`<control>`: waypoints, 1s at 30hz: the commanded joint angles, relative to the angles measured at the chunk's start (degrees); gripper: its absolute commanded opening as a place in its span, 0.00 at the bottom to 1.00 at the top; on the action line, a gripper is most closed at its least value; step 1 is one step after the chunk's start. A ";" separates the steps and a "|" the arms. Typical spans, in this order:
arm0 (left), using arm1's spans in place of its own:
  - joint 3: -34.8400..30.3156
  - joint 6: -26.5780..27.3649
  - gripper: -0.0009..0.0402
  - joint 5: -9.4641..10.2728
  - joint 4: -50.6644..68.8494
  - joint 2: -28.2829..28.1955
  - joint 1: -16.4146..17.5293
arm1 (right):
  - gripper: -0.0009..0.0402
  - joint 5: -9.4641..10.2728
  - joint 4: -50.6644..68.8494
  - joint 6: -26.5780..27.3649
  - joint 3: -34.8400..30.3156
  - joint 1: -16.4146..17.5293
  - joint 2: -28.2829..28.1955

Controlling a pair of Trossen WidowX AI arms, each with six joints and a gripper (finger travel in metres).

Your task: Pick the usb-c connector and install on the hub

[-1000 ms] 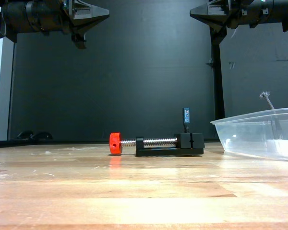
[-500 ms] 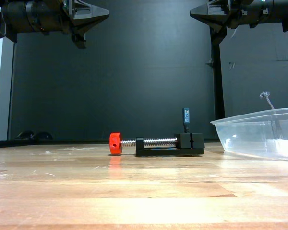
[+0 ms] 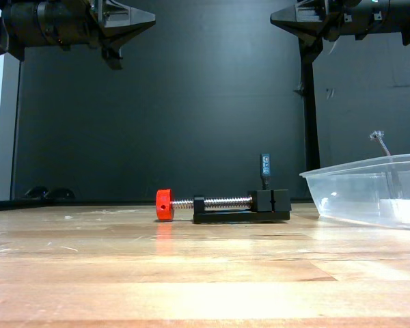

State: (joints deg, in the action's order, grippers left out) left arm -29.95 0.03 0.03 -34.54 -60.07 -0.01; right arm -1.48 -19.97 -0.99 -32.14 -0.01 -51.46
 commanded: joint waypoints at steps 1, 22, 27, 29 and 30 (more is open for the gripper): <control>0.00 -0.02 0.02 -0.02 0.00 -0.02 0.02 | 0.02 -0.02 0.00 0.00 -0.02 0.02 0.00; 0.00 -0.02 0.02 -0.02 0.00 -0.02 0.02 | 0.02 -5.75 0.90 1.16 -0.02 0.02 0.07; 0.00 -0.02 0.02 -0.02 0.00 -0.02 0.02 | 0.02 -1.62 5.60 0.00 -0.02 0.07 0.11; 0.00 -0.02 0.02 -0.02 0.00 -0.02 0.02 | 0.02 -1.14 8.00 -0.09 -0.37 0.07 0.11; 0.00 -0.02 0.02 -0.02 0.00 -0.02 0.02 | 0.02 0.04 10.32 -0.04 -0.98 0.09 0.11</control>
